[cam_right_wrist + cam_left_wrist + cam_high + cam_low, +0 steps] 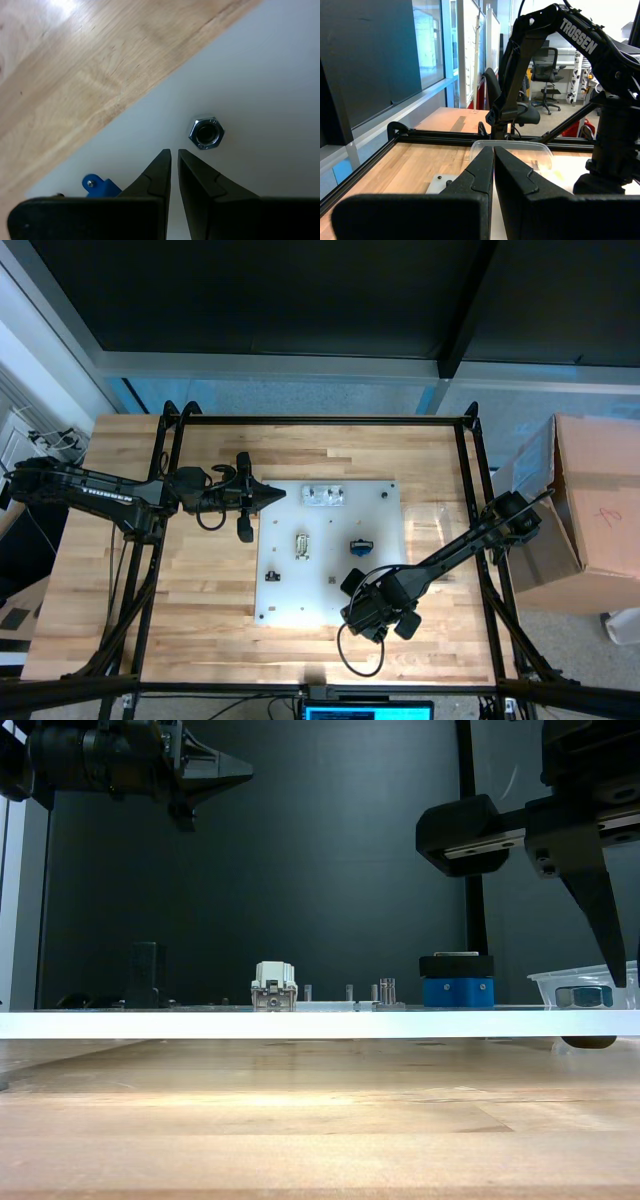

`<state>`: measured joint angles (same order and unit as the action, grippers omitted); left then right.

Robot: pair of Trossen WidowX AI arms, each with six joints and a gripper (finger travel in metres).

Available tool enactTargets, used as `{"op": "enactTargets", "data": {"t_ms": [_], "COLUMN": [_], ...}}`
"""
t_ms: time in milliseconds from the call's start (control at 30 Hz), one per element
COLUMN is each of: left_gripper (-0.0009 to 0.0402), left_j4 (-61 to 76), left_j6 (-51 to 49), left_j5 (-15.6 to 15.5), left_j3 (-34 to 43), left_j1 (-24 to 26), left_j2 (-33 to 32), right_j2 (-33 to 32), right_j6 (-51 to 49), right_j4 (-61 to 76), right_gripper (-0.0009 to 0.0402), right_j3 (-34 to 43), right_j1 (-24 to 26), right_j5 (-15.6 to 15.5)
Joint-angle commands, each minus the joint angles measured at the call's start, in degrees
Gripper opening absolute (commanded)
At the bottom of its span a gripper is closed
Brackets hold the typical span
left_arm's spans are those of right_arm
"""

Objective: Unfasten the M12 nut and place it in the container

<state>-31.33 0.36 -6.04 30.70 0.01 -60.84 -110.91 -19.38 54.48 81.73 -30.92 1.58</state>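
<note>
1. left gripper high over the board's far left edge;
2. right gripper over its near right edge;
3. M12 nut on the board just beside those tips, not touching (on its stud or not, cannot tell);
4. container right of the board.

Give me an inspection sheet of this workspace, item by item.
Surface: wooden table carrying a white board.
Job's things: M12 nut on the board, dark centre, held by nothing; whether it is on its stud I cannot tell. Clear container right of the board, nut not in it.
Clutter: blue block, white connector and silver post on the board.
Grippers: left gripper shut, raised over the board's far left edge; right gripper shut on nothing, tips beside the nut.
Cables: black cable loop under the right arm's wrist.
Surroundings: cardboard box right of the table.
</note>
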Motion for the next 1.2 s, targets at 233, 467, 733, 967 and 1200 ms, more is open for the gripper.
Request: {"op": "enactTargets", "data": {"t_ms": [233,467,733,967,1200], "left_gripper": [0.0,0.0,0.0,0.0,0.0], "left_j4": [-0.02,-0.02,-0.02,-0.02,-0.04], "left_j6": [0.0,0.0,0.0,0.0,0.0], "left_j5": [0.02,0.02,0.02,0.0,0.02], "left_j3": [0.02,0.02,0.02,0.02,0.02], "left_j1": [0.0,0.0,0.0,-0.02,-0.02], "left_j2": [-0.02,-0.02,-0.02,-0.02,-0.02], "right_j2": [2.27,2.91,2.73,2.47,1.42], "right_j6": [26.58,58.71,82.82,91.23,93.92], "right_j4": [1.11,7.8,11.1,11.74,11.98], "right_gripper": [0.0001,0.0002,0.0027,0.0088,0.0146], "right_j3": [1.9,6.95,11.32,11.58,11.89], "right_j1": [-0.04,0.02,0.09,0.33,0.68], "right_j5": [-0.09,-0.11,0.09,0.57,0.37]}}
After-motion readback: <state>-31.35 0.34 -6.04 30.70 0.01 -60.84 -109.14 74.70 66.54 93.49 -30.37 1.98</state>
